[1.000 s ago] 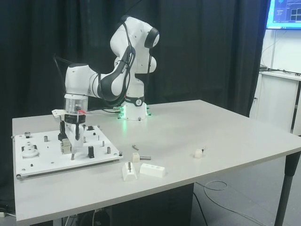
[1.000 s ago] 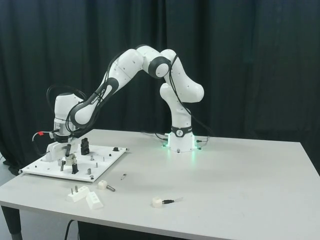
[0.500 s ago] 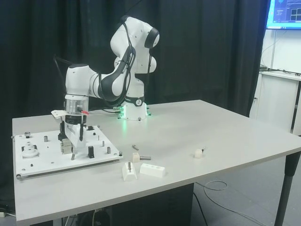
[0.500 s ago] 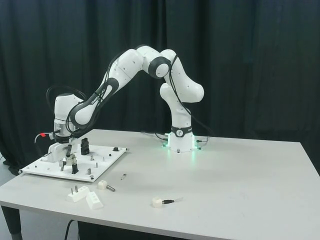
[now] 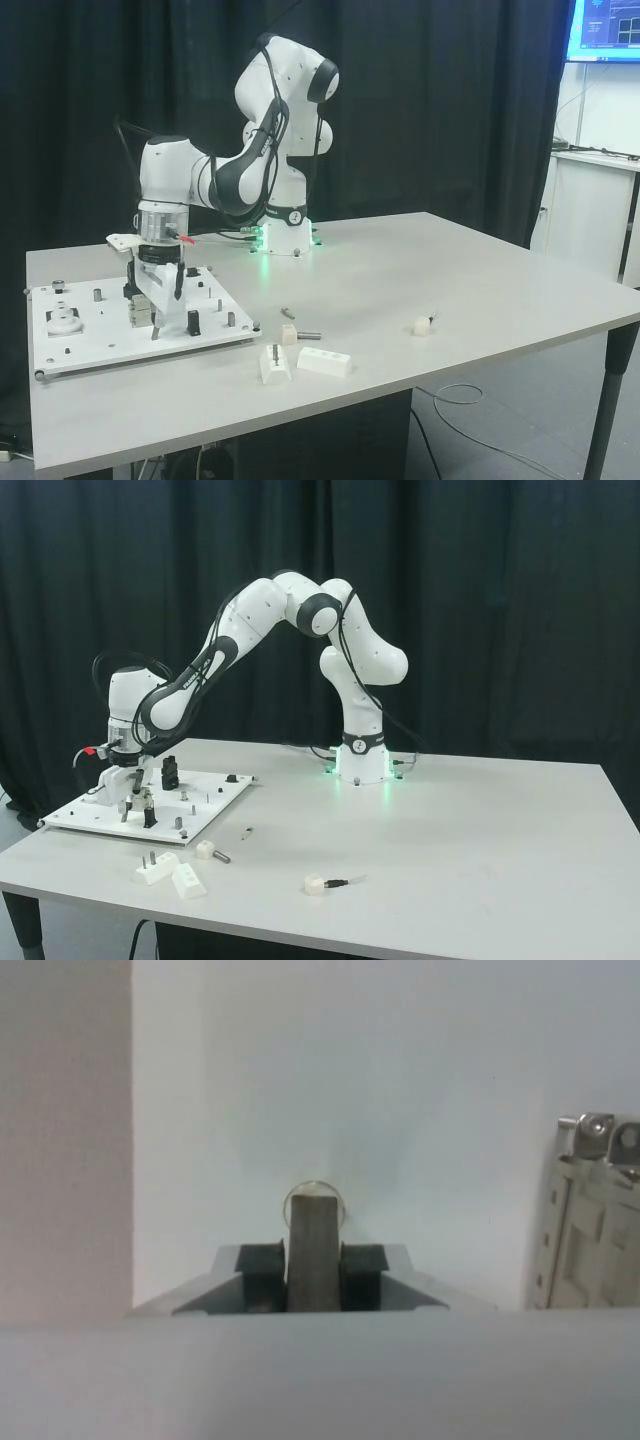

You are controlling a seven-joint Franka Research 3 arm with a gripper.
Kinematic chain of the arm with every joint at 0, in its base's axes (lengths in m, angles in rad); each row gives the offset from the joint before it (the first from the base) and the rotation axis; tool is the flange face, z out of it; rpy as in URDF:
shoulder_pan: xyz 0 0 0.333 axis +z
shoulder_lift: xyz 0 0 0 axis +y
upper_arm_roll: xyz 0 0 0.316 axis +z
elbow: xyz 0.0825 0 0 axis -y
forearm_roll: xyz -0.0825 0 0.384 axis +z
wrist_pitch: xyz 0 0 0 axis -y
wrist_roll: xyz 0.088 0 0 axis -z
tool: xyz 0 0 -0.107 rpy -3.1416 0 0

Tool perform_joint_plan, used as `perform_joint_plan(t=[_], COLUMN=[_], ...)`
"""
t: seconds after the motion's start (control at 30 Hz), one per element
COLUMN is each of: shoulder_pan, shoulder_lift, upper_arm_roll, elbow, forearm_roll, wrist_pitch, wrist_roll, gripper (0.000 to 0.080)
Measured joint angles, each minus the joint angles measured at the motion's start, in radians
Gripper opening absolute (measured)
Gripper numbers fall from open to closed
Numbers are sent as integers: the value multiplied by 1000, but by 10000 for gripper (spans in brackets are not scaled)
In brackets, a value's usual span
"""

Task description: Insert square peg 3.

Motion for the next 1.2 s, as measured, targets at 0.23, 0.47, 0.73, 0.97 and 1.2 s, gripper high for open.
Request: perform_joint_plan(t=[0.23,0.47,0.73,0.97,1.2], shoulder_pan=[0,0,0,-1,-1], shoulder_lift=[0,0,1,1,1], upper_arm_roll=[0,-1,-1,-2,-4], elbow=[0,0,0,0,0], forearm_roll=[0,1,1,1,1], wrist_pitch=[0,1,3,9,14], wrist_roll=[0,34,60,86,107], gripper=[114,114,114,114,114])
